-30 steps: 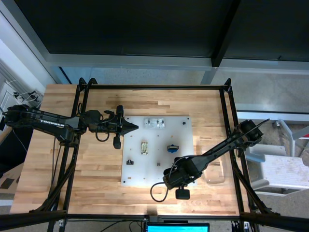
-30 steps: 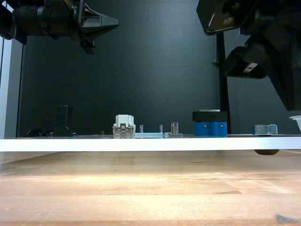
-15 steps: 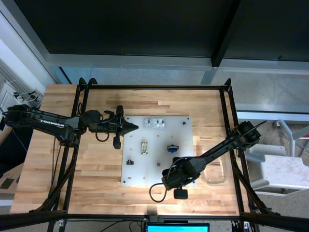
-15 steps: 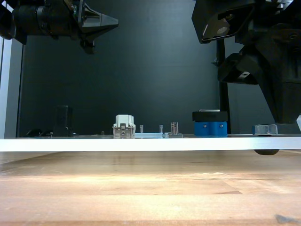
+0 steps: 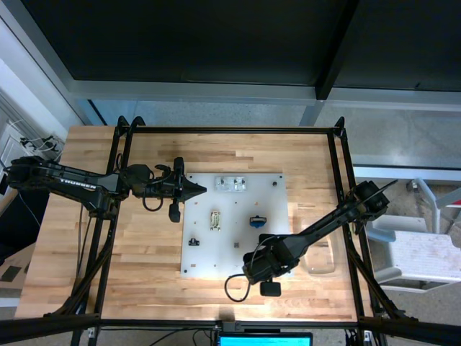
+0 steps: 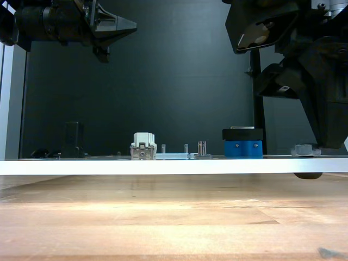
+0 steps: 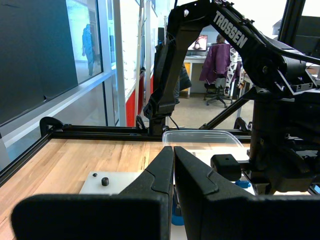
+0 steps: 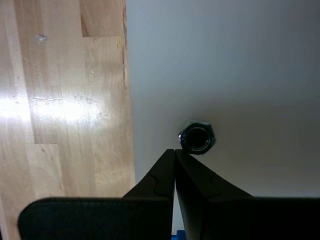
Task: Unfasten the M12 fastener and place in the container
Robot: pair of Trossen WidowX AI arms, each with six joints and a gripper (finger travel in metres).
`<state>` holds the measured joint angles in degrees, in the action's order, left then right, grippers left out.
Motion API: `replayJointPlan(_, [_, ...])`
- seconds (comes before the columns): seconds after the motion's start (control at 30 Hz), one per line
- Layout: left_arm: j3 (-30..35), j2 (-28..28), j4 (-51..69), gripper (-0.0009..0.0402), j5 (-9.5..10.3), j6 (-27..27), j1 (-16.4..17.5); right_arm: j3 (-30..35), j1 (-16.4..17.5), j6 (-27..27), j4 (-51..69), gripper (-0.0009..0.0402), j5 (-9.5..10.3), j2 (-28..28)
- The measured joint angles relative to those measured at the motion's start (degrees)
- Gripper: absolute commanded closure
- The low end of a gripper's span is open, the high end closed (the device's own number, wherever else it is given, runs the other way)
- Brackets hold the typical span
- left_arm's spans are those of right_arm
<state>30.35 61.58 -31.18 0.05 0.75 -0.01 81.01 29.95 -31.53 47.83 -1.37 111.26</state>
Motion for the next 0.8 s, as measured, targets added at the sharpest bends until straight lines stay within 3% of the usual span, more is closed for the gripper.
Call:
replayJointPlan(0.4, [0.02, 0.00, 0.02, 0.0393, 0.00, 0.00, 0.00, 0.00, -0.07, -0.15, 0.48, 0.0393, -0.42, 0.00])
replayJointPlan(0.47, [0.02, 0.00, 0.02, 0.0393, 0.00, 0.02, 0.00, -0.02, -0.07, -0.20, 1.62, 0.0393, -2.49, -0.04])
replayJointPlan(0.57, [0.00, 0.00, 0.00, 0.0393, 0.00, 0.02, 0.00, -0.04, -0.13, -2.27, 4.48, 0.0393, -10.10, -0.74])
replayJointPlan(0.6, [0.02, 0.00, 0.02, 0.0393, 0.00, 0.00, 0.00, -0.04, -0.22, -2.73, 5.38, 0.0393, -11.28, -1.20])
replayJointPlan(0.7, [0.02, 0.00, 0.00, 0.0393, 0.02, 0.02, 0.00, -0.02, -0.20, -2.78, 6.34, 0.0393, -11.76, -2.12])
replayJointPlan(0.8, [0.00, 0.00, 0.02, 0.0393, 0.00, 0.00, 0.00, -0.02, 0.02, -2.73, 6.71, 0.0393, -10.25, -2.27])
